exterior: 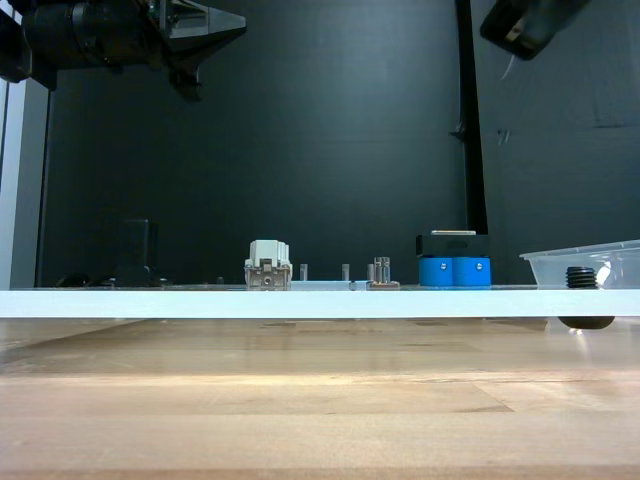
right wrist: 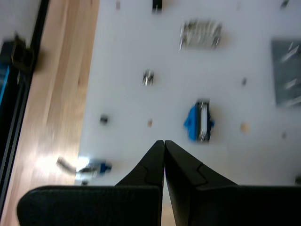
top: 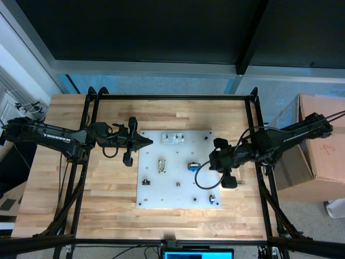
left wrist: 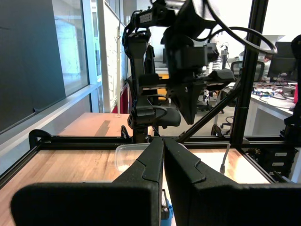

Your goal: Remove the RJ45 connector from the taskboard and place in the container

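The RJ45 connector (top: 192,167) appears to be the dark plug in a blue housing, seated upright on the white taskboard (top: 161,197). It also shows in the low view (exterior: 453,262) and the right wrist view (right wrist: 198,121). My right gripper (top: 212,162) hovers high above the board just right of the connector, its fingers (right wrist: 155,160) shut with nothing between them. Over the board's left edge, my left gripper (top: 149,142) is raised and points right, also shut and empty (left wrist: 163,140). The clear container (exterior: 590,262) stands at the board's right side.
On the board stand a white multi-pin connector (top: 161,166), a metal plate (top: 174,138), a small blue part (top: 212,199) near the front right corner and small pegs. A black frame (top: 172,97) rings the table. A cardboard box (top: 318,145) sits off to the right.
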Robot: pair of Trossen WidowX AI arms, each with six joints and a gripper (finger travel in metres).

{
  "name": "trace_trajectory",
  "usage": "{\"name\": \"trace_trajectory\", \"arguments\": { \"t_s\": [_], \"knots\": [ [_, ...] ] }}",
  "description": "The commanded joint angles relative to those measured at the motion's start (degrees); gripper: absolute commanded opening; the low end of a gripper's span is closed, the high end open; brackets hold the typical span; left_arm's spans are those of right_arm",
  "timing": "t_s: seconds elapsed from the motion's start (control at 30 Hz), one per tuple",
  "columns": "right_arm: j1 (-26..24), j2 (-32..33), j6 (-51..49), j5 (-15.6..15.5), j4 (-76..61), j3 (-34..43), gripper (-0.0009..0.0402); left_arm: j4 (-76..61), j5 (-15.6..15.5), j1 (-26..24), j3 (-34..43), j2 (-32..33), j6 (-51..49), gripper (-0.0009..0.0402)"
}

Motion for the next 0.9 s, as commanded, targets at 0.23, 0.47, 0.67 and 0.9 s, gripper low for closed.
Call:
{"name": "trace_trajectory", "arguments": {
  "t_s": [0.23, 0.47, 0.67, 0.9],
  "knots": [
    [5.9, 7.3, 4.6, -0.6, -13.2, 10.4, 0.0, 0.0, 0.0, 0.0, 0.0, 0.0, 0.0, 0.0],
    [8.3, 11.3, 6.6, -0.5, -16.7, 14.9, 0.0, 0.0, 0.0, 0.0, 0.0, 0.0, 0.0, 0.0],
    [9.8, 13.5, 8.1, -0.6, -17.0, 14.6, 0.0, 0.0, 0.0, 0.0, 0.0, 0.0, 0.0, 0.0],
    [11.0, 17.8, 9.1, -2.0, -16.9, 14.6, 0.0, 0.0, 0.0, 0.0, 0.0, 0.0, 0.0, 0.0]
  ]
}}
